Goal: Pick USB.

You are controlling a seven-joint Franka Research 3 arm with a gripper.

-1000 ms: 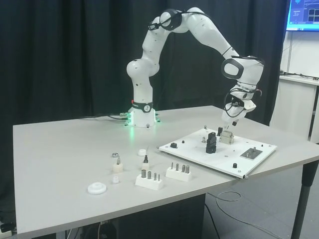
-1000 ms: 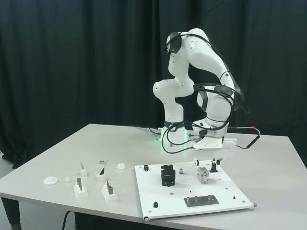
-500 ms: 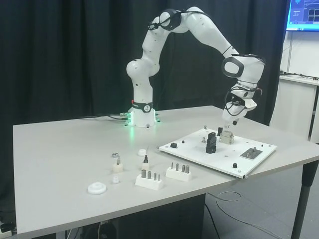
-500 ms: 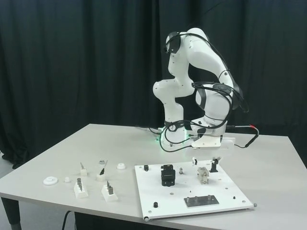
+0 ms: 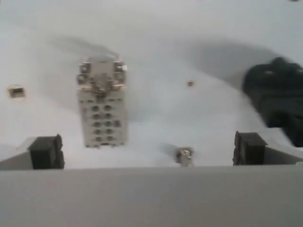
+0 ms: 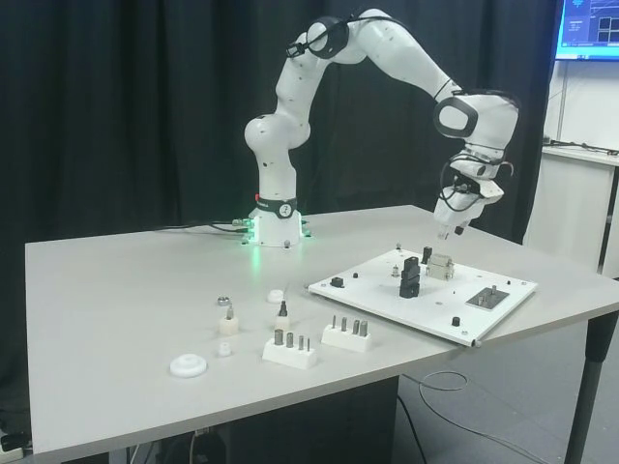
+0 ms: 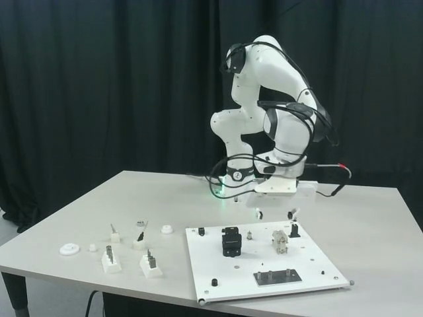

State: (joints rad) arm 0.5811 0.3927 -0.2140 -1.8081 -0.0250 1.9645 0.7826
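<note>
Tool [image 7: 274,214] w/ fingers apart, empty, arm bent above white board [image 7: 264,274].

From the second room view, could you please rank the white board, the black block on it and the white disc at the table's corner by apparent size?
1. white board
2. black block
3. white disc, only slightly smaller than the block

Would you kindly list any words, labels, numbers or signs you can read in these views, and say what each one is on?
None can be read.
Screen in the top corner of the first room view: shows marks, too small to read.
Arm base: dark band, no legible mark.
White board and multi-pin connector: no print visible.
</note>
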